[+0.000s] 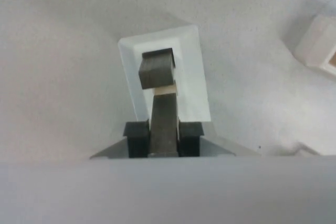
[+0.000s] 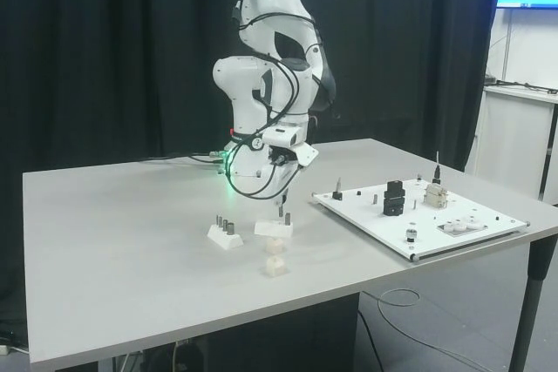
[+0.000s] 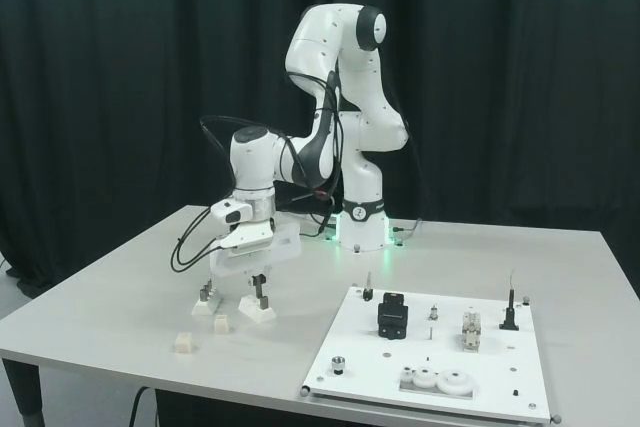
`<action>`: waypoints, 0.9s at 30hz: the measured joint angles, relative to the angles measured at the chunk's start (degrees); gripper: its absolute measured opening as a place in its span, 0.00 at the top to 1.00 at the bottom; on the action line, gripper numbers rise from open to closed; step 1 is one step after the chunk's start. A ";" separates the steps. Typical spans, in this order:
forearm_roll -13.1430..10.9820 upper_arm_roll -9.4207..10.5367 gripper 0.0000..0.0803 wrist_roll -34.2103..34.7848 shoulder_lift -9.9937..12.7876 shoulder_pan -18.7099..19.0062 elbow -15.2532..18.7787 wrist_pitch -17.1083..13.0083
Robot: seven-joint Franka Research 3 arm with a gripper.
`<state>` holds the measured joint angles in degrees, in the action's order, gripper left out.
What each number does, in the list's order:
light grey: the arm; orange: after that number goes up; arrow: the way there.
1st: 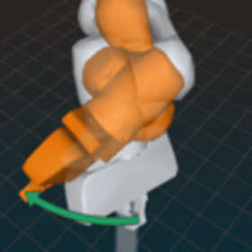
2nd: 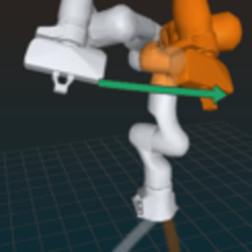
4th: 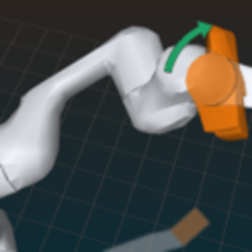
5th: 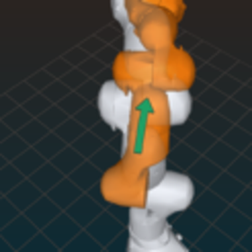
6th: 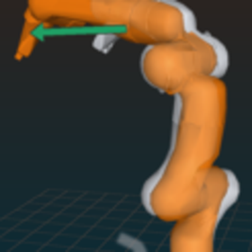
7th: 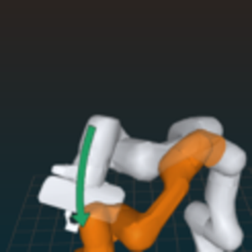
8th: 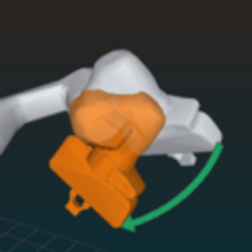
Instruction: Insert square peg 3.
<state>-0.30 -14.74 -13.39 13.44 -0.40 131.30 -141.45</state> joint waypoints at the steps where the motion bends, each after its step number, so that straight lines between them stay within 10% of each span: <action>1: 0.02 -0.03 0.86 0.00 -0.18 0.00 -0.04 0.25; 27: 0.69 -0.13 0.86 0.07 -1.22 0.15 -0.77 2.16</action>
<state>0.39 -14.87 -13.32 12.22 -0.25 130.52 -139.29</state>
